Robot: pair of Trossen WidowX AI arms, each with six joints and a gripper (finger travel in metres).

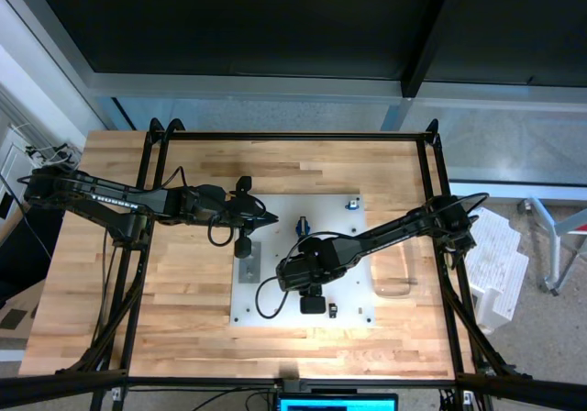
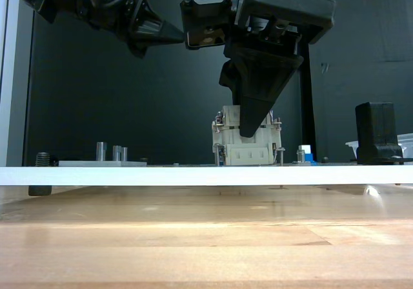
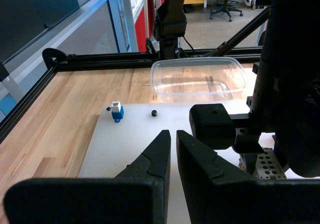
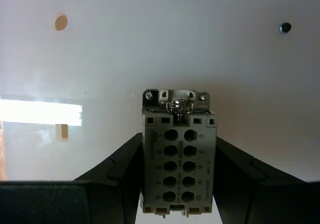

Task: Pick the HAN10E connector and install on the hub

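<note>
A: Biggest first?

B: Butcher-block table (image 1: 87, 283), pale wood strips glued side by side, black rails around it. Flat on it, toward the near edge, a white square plate (image 1: 348, 287), smooth and matte.

A: Any container?

B: One clear plastic tub (image 3: 197, 76), shallow, with rounded corners, on the wood just beside the plate's right edge. Wood grain visible through its walls.

A: And the pincers?

B: Left gripper (image 3: 173, 136): black tapered fingers drawn to a thin slit, nothing between them, hanging high over the plate's far-left corner. Right gripper (image 2: 253, 126): pointing straight down over the plate's middle, wedge-shaped black fingers clamped on the long sides of the HAN10E connector (image 4: 178, 154).

A: Smaller pieces?

B: Grey metal bar (image 1: 249, 266) with upright pegs, along the plate's left edge.

A: Look of the connector?

B: Beige-grey moulded block, rectangular. Ten round holes in two lines of five, with a bright metal tab and screw at one end. Standing directly on the hub (image 2: 248, 155), same beige-grey plastic with metal ends, at the plate's middle. Cannot tell whether fully seated.

A: Anything smaller?

B: Blocky black part (image 1: 333, 311) near the plate's near edge. Blue part (image 3: 117, 112) with a white cap, toward the far edge.
</note>
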